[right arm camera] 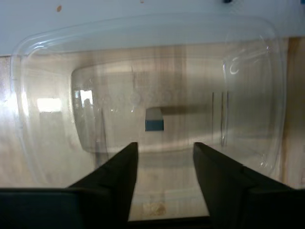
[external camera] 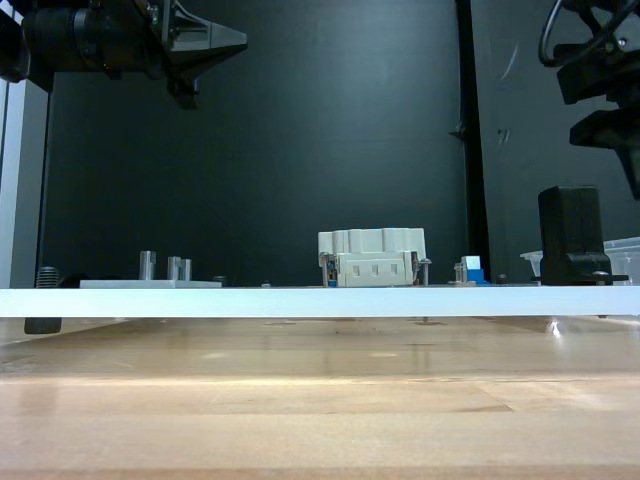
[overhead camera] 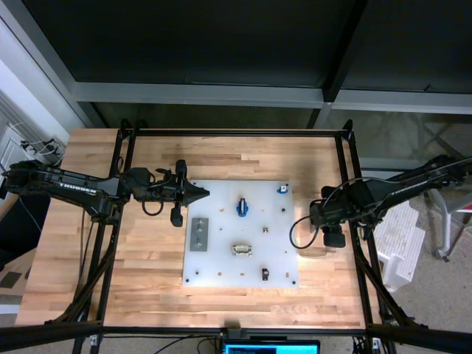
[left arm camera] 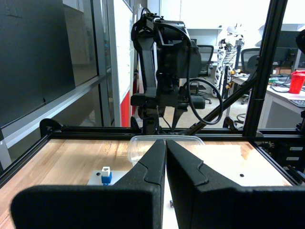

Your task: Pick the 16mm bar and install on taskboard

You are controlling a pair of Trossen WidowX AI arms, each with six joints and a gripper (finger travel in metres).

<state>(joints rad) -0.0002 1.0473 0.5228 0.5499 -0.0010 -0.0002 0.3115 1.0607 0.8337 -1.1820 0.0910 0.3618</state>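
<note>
The 16mm bar [right arm camera: 154,119] lies as a tiny grey peg on the floor of a clear tray [right arm camera: 267,62]. My right gripper [right arm camera: 165,150] hangs open above that tray, its fingers [right arm camera: 124,176] standing to either side of the peg without touching it. From above, the right gripper [overhead camera: 333,243] is just off the right edge of the white taskboard [overhead camera: 221,214]. My left gripper [overhead camera: 203,193] is shut and empty, held high over the board's far left corner and pointing right. In the left wrist view its fingers [left arm camera: 152,167] meet in a closed wedge.
The board carries a grey block [overhead camera: 199,234] with pegs, a blue knob [overhead camera: 242,207], a beige connector [overhead camera: 241,251], a small blue part [overhead camera: 282,189] and a black connector [overhead camera: 264,274]. A black frame [overhead camera: 346,169] borders the wooden table [overhead camera: 96,265].
</note>
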